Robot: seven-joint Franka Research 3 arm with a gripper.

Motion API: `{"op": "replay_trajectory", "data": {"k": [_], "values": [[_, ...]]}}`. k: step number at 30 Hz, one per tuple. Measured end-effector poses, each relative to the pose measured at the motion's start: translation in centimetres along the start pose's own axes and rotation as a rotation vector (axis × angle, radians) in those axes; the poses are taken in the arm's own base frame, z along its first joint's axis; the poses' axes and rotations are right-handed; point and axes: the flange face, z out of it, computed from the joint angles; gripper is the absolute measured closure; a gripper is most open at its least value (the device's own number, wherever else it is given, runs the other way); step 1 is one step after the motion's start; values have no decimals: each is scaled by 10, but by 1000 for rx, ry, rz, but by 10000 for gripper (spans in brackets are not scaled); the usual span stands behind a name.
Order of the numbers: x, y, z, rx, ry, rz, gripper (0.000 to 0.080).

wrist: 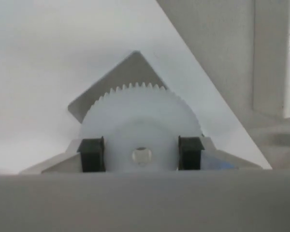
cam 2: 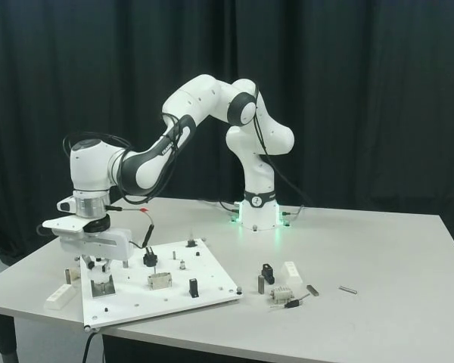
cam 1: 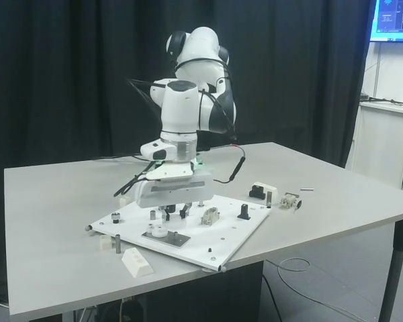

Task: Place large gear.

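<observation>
Holding the large gear (wrist: 141,126) by its hub, the pincer (wrist: 141,154) has its two black fingertips (wrist: 92,154) pressed on both sides of the white toothed wheel. The gear stands on its edge between them, with the teeth pointing away from the wrist. Behind it, in the wrist view, a grey metal plate (wrist: 121,77) lies on the white board (cam 1: 245,228).

In the first room view the white arm (cam 1: 188,100) bends down over the near left part of the board, and the pincer (cam 1: 166,213) hangs just above the grey plate (cam 1: 164,236). The gear is too small to see clearly there. A white block (cam 1: 137,261) lies on the grey counter (cam 1: 47,221) near the board's near left edge.

In the second room view the pincer (cam 2: 98,266) is over the left part of the board (cam 2: 212,283). Some small parts (cam 2: 284,291) lie on the counter to the right of the board, well apart from the gear.
</observation>
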Motion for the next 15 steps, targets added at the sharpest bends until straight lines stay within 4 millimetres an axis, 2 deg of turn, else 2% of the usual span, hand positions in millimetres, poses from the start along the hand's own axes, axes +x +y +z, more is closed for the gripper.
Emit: {"op": "replay_trajectory", "data": {"k": [15], "values": [[0,-2,-2,0,-2,4,476]]}}
